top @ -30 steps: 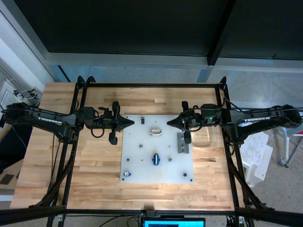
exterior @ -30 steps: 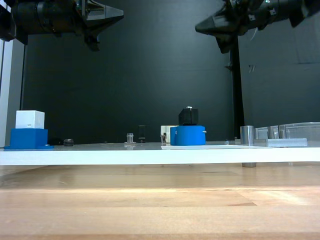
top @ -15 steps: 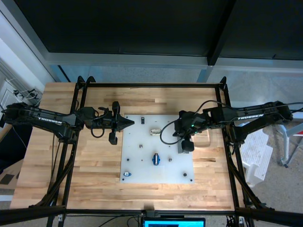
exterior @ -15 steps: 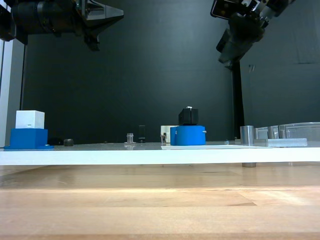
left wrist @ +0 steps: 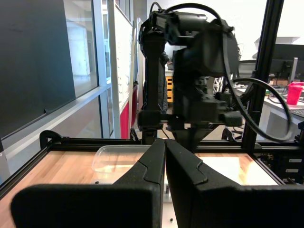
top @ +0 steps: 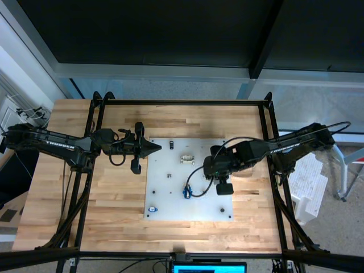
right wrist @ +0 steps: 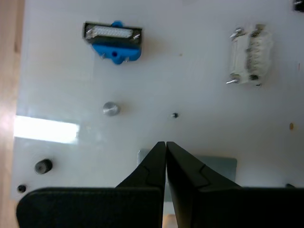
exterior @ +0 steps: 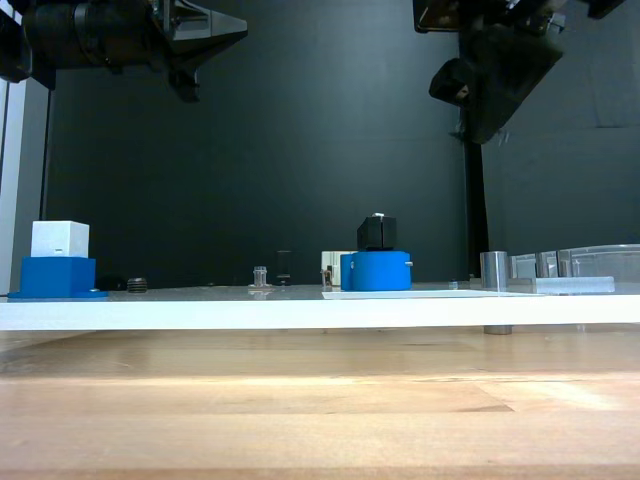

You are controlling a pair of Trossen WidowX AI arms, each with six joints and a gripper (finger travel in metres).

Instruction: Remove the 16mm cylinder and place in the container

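Now, right gripper (right wrist: pixel 165 148): fingers together, high over white board (right wrist: pixel 199 42); 16mm cylinder (right wrist: pixel 110 109) stands clear.
Left gripper (left wrist: pixel 165 142): closed, raised at board's left edge.

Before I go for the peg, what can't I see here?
Small grey metal 16mm cylinder: high view, lost beside a black cable.
See-through tan container: high view, mostly under the right arm; low view, cut by the edge.
Grey metal block: right wrist view, partly behind the shut right hand, above the white board.
Left hand: shut, parked left of the board.
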